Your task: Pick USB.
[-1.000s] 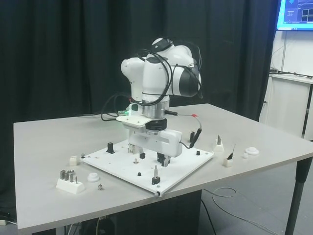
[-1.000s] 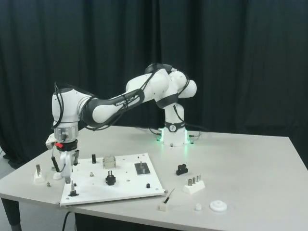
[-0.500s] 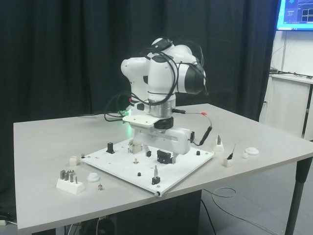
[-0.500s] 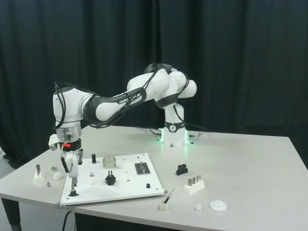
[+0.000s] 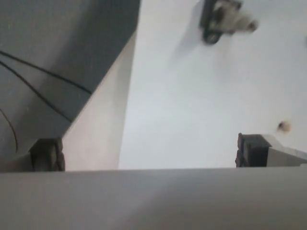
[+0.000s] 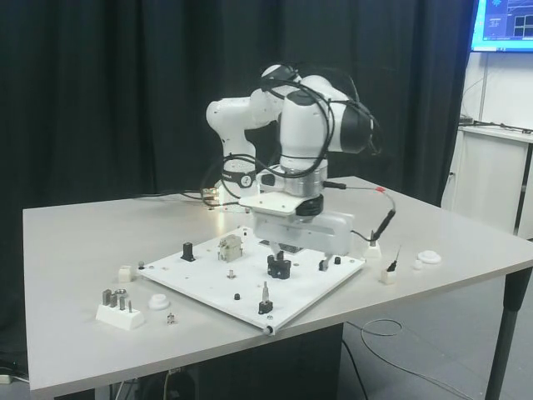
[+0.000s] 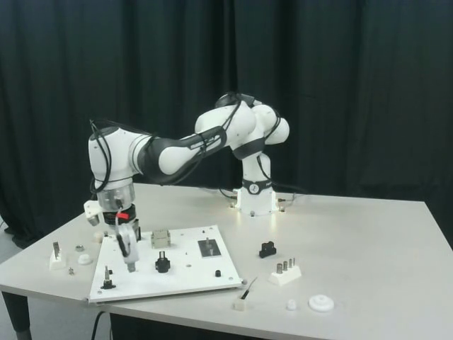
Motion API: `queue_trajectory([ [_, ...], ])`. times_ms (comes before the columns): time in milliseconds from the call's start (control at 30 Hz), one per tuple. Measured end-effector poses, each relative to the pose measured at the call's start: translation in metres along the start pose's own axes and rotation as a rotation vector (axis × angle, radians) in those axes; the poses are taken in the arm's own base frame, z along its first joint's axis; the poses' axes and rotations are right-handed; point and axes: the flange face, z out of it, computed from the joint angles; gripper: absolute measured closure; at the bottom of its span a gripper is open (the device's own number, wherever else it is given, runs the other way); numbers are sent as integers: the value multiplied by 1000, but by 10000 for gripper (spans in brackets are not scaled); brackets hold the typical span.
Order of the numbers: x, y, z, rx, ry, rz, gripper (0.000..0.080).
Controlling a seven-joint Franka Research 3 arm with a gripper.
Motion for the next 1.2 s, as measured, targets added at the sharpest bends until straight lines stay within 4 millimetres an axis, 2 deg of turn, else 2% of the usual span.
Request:
queue_trajectory([
  [733,-101,3,10,-86,3,-60,3],
  [1200,-173,12,11,-130,31,-154,3],
])
